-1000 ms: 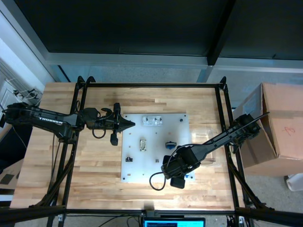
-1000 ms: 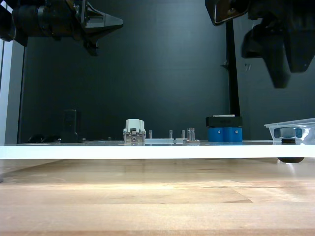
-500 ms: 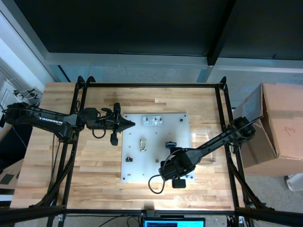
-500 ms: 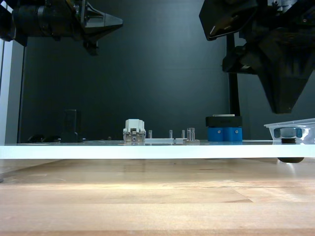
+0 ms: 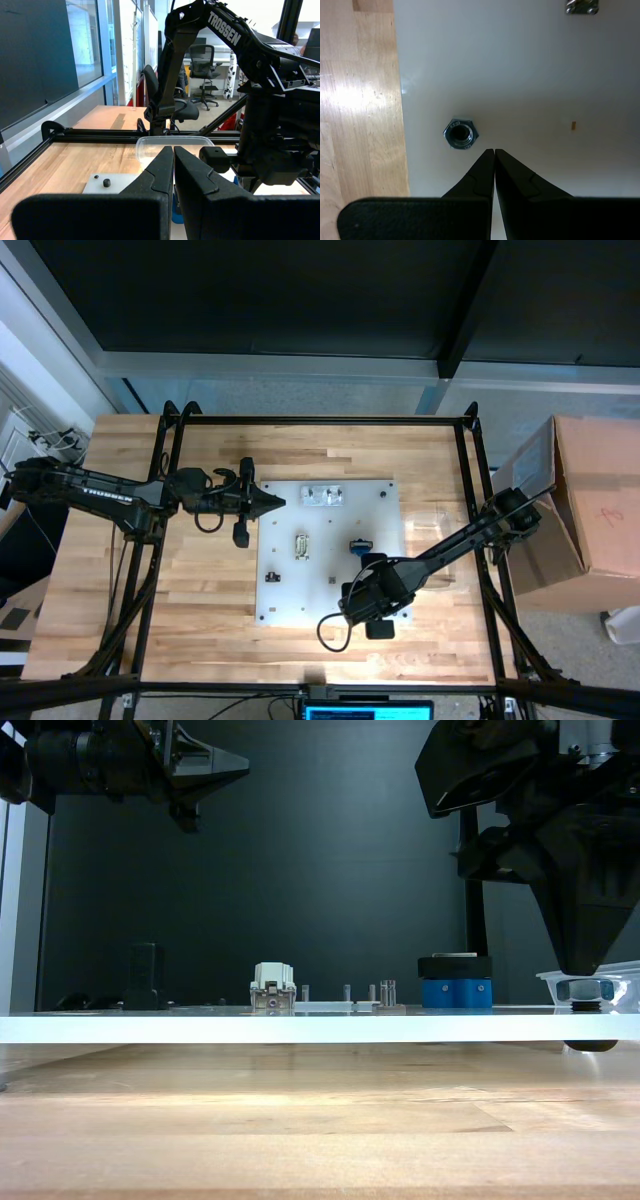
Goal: Pick the M12 nut and place it on its threads and fasten
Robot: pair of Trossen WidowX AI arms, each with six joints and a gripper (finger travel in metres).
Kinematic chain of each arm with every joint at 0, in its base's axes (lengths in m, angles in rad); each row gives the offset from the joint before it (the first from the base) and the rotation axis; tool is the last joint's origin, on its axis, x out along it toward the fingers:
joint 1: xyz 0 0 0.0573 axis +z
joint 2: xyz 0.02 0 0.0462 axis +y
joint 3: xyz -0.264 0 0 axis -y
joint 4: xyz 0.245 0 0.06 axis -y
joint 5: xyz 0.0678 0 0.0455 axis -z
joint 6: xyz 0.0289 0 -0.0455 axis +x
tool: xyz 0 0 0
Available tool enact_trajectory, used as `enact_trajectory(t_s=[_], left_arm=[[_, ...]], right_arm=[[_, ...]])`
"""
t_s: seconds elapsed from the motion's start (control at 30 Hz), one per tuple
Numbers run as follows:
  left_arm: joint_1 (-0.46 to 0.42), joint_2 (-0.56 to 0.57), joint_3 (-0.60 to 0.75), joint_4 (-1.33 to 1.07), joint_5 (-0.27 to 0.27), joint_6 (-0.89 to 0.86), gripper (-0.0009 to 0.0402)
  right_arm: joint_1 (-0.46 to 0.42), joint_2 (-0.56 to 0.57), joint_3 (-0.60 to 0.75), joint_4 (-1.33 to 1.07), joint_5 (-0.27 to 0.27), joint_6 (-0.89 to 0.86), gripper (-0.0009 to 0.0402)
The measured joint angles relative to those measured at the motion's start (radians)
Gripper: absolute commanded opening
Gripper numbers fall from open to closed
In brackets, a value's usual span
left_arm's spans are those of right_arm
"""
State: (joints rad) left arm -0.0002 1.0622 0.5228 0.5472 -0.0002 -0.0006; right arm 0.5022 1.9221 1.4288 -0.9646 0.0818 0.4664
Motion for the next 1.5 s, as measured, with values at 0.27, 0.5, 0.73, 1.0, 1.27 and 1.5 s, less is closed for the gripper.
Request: enact_trajectory(t_s=[0.27,0.5,0.73,1.0,1.27,1.5], left_arm=[[0.000,0.000,0.000,0.000,0.000,0.000,0.0000],[0.000,0.000,0.000,0.000,0.000,0.000,0.0000],[0.000,0.000,0.000,0.000,0.000,0.000,0.0000],[0.000,0.000,0.000,0.000,0.000,0.000,0.0000],[0.000,0.000,0.000,0.000,0.000,0.000,0.0000],[0.000,0.000,0.000,0.000,0.000,0.000,0.0000]], right_arm=[[0.003,0.000,-0.009,0.010,-0.003,0.001,0.0000],[0.003,0.000,-0.019,0.036,0.004,0.001,0.0000],[0.004,0.000,-0.030,0.055,0.001,0.008,0.0000],[0.006,0.000,-0.030,0.059,-0.309,-0.098,0.0000],[0.003,0.000,-0.027,0.029,-0.168,-0.066,0.0000],[-0.016,-0.002,-0.018,0.012,-0.020,-0.023,0.0000]])
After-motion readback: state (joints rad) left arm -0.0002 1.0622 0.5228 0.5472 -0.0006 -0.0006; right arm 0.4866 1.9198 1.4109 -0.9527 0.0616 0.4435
